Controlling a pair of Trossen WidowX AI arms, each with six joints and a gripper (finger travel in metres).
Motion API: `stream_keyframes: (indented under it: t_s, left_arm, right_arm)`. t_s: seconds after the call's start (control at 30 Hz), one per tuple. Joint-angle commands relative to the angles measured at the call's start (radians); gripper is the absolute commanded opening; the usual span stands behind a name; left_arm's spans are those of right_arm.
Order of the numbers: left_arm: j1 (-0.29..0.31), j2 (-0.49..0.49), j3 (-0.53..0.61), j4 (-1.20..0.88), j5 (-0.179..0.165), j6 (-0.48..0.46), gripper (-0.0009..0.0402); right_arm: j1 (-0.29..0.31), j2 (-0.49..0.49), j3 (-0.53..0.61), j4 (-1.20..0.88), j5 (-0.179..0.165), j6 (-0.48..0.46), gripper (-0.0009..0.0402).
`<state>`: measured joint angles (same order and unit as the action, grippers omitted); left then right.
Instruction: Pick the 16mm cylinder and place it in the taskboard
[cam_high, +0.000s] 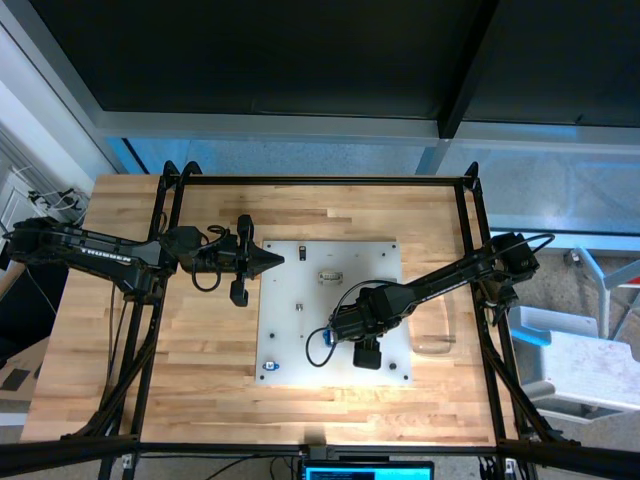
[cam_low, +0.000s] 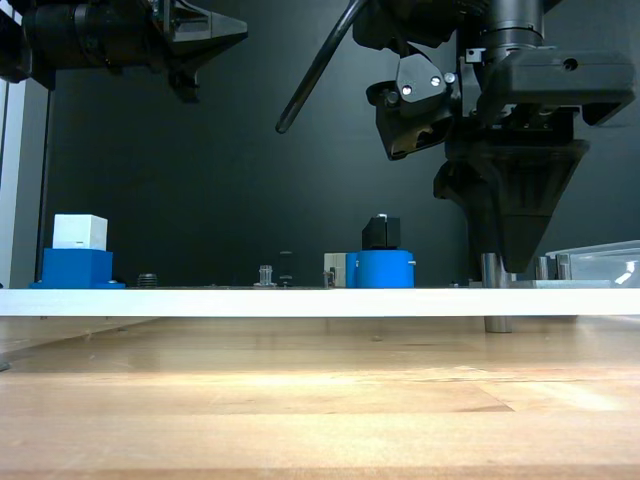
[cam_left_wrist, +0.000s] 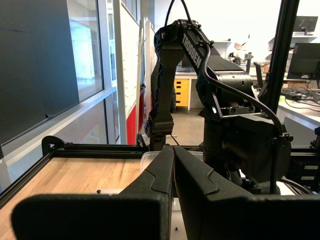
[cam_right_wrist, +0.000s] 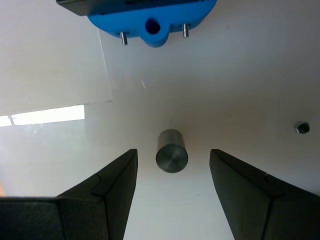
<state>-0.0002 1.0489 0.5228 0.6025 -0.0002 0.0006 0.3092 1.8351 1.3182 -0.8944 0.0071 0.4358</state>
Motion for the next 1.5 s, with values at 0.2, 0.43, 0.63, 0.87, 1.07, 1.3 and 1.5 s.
stream_keyframes:
  t_s: [0.2,0.43,0.63,0.87,1.07,1.3,1.5]
  left_arm:
    - [0.000,0.000,0.000,0.000,0.000,0.000,0.0000]
    - [0.000,0.000,0.000,0.000,0.000,0.000,0.0000]
    - [0.000,0.000,0.000,0.000,0.000,0.000,0.0000]
    - [0.000,0.000,0.000,0.000,0.000,0.000,0.0000]
    - [0.000,0.000,0.000,0.000,0.000,0.000,0.0000]
    - [0.000,0.000,0.000,0.000,0.000,0.000,0.0000]
    - [0.000,0.000,0.000,0.000,0.000,0.000,0.0000]
  right_arm:
    - [0.003,-0.029,0.011,-0.037,0.000,0.001,0.0210]
    - [0.006,-0.060,0.010,-0.052,0.000,0.002,0.0213]
    - [0.006,-0.093,0.010,-0.072,0.000,0.002,0.0213]
    - [0.006,-0.138,0.010,-0.100,0.001,0.002,0.0213]
    - [0.006,-0.166,0.010,-0.106,0.001,0.002,0.0213]
    - [0.005,-0.177,0.010,-0.108,0.005,0.000,0.0213]
    - [0.003,-0.177,0.010,-0.107,0.011,0.000,0.0213]
